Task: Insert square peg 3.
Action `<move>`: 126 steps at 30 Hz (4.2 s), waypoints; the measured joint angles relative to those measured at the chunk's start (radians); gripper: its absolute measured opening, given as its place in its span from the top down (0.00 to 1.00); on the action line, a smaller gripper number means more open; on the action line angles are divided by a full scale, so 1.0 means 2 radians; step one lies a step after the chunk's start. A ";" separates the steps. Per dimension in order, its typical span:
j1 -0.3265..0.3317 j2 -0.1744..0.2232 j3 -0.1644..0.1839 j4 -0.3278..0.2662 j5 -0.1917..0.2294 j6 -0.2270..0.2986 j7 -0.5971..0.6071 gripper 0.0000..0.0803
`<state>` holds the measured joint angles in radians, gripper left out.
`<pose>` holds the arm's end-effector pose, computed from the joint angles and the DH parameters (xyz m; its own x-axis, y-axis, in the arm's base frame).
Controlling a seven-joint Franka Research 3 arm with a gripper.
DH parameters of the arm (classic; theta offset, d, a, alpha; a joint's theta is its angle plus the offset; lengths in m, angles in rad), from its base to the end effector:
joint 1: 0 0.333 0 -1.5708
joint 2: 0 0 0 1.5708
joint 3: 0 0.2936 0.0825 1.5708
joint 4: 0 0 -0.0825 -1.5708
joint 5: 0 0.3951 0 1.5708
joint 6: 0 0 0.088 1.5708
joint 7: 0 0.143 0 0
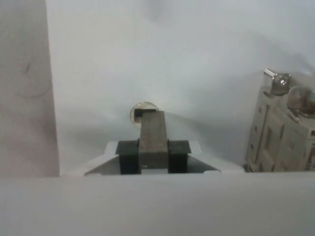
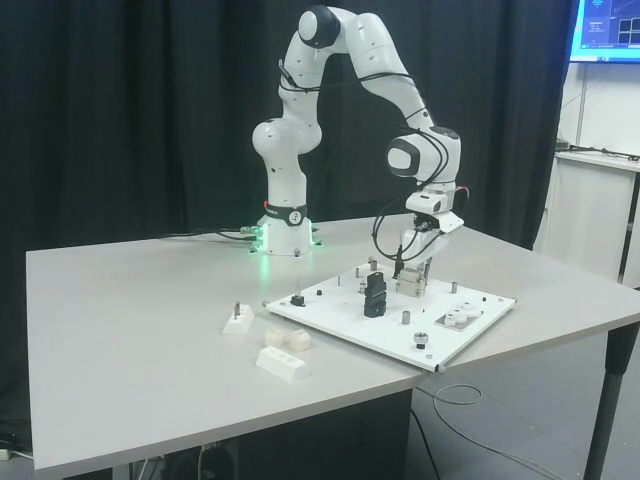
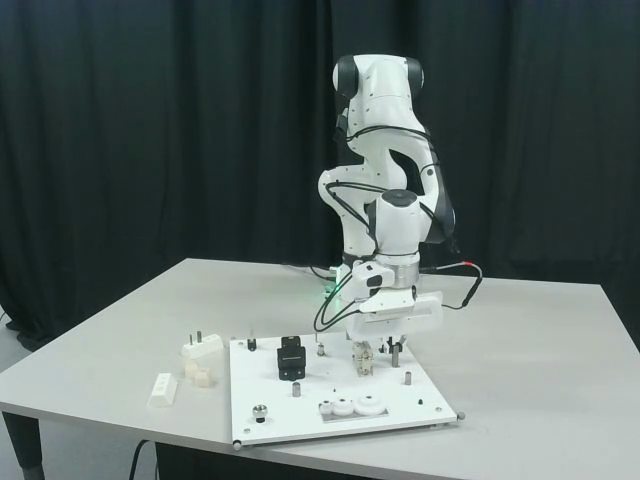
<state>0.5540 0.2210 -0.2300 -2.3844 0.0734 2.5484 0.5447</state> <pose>0.4742 0.1535 0.1591 0.9607 -0.2753 -0.0360 -0.2741 -0.9610 0.0359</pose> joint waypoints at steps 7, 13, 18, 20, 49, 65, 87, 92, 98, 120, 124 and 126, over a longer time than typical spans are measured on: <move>0.000 0.001 0.000 -0.001 0.001 0.007 -0.005 0.86; 0.000 0.001 0.000 -0.001 0.003 0.009 -0.005 0.86; 0.000 0.001 0.000 -0.001 0.004 0.009 -0.005 0.86; 0.000 0.001 0.000 -0.001 0.004 0.009 -0.005 0.86; -0.001 0.001 0.006 -0.001 0.007 0.006 -0.005 0.86; -0.003 0.001 0.006 -0.001 0.007 0.008 -0.005 0.86; -0.003 0.000 0.006 -0.003 0.007 0.008 -0.014 0.86; -0.004 -0.001 0.006 -0.005 0.008 0.008 -0.002 0.86; -0.004 -0.002 0.006 -0.007 0.010 0.008 0.012 0.86; -0.004 -0.003 0.006 -0.008 0.010 0.009 -0.028 0.86; -0.004 -0.003 0.006 -0.008 0.010 0.009 -0.042 0.86; -0.004 -0.003 0.006 -0.008 0.010 0.009 -0.050 0.86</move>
<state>0.5454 0.2149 -0.2173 -2.4000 0.0926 2.5672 0.4444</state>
